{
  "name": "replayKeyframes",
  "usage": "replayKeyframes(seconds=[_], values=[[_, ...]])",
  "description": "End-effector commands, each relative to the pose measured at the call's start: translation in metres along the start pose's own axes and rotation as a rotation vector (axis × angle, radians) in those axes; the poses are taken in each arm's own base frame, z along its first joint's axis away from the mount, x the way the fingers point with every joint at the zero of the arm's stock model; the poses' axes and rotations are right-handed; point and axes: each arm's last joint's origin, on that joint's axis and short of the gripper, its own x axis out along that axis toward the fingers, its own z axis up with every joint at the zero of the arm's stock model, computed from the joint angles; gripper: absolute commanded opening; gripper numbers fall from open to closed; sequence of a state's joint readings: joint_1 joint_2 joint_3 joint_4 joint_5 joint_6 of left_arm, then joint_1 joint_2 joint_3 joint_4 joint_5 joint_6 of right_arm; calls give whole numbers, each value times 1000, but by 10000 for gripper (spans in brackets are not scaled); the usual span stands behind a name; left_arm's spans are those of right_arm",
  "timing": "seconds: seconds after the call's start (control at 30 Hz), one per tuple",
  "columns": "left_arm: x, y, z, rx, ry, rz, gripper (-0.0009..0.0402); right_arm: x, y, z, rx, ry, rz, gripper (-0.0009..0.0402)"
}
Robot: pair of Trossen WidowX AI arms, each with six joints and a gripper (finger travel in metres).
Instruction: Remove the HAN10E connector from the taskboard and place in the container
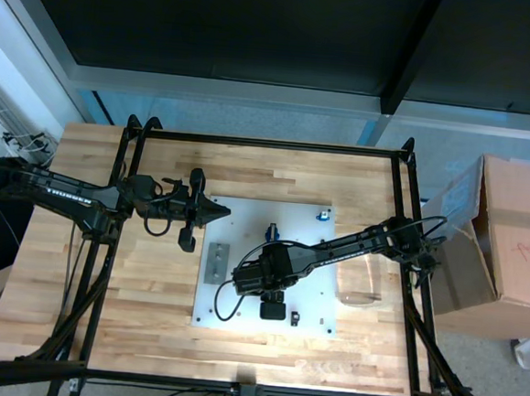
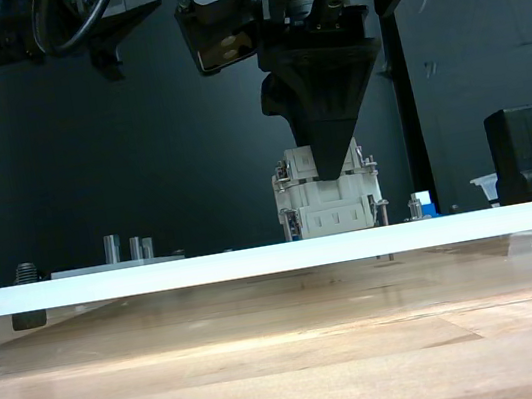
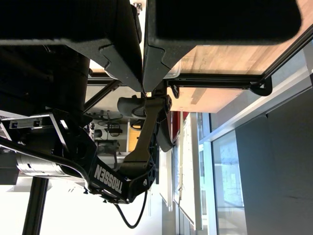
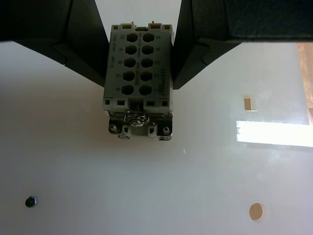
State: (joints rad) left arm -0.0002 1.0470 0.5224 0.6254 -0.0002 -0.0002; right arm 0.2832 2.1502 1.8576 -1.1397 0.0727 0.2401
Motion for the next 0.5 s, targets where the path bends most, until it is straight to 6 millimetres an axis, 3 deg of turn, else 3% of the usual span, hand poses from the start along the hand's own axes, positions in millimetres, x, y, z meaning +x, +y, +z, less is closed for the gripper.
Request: replayKeyframes(seconds=[0.03,0.2,0.5], values=[[0,0,0,0,-1,0,0,-3,0,0,-5,-9,-4,16],[0,0,0,0,-1,0,0,-12,-2,-2,-10,-25,0,-1],[0,0,0,0,0,0,0,-31,-4,-7,-8,-47,5,9]])
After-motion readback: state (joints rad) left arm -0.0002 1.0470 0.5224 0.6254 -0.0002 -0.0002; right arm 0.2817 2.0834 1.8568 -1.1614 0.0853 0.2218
